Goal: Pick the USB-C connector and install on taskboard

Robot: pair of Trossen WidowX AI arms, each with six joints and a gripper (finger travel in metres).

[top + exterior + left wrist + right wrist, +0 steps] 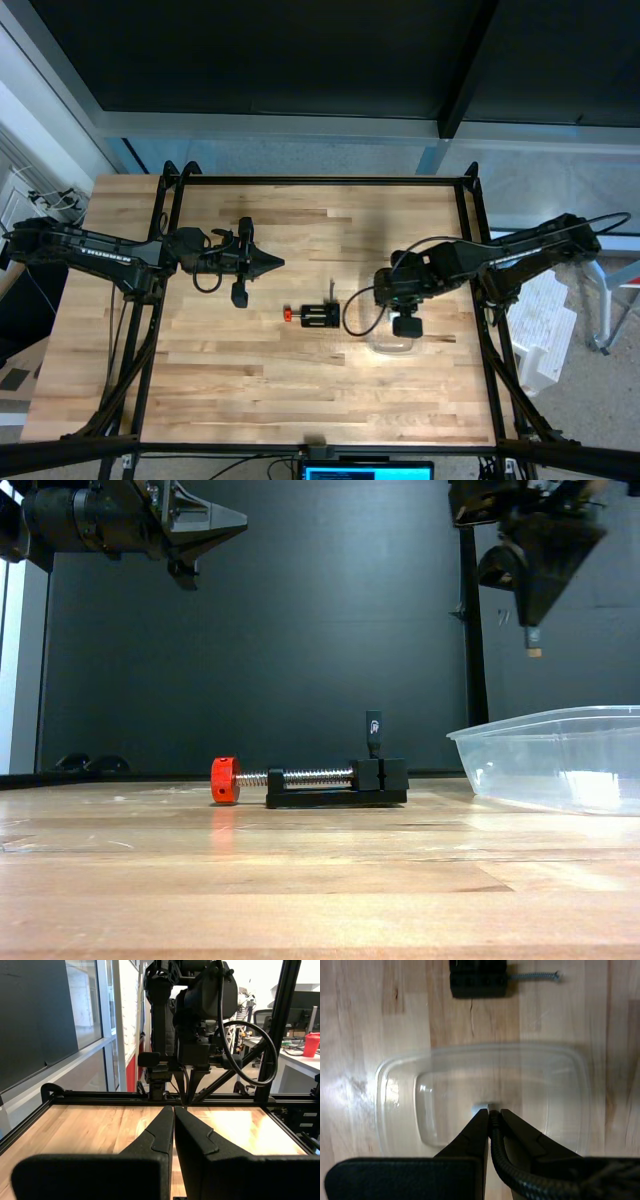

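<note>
My right gripper [531, 622] hangs high above the clear tray, shut on the USB-C connector [533, 639], a tiny dark piece poking down from the fingertips. In the right wrist view the connector's light tip [489, 1107] shows just past the closed fingers [475, 1127], with a black braided cable running back between them. The taskboard [336, 785], a small black block with a red-orange knob [225, 780] and an upright pin [373, 730], lies on the table to the left of the right gripper [405, 326]. My left gripper [276, 262] is shut and holds nothing, raised left of the taskboard [320, 316].
A clear plastic tray [560, 765] stands directly under the right gripper, just right of the taskboard. A black metal frame [320, 181] borders the wooden table. The right arm's cable [355, 315] loops down near the taskboard's right end.
</note>
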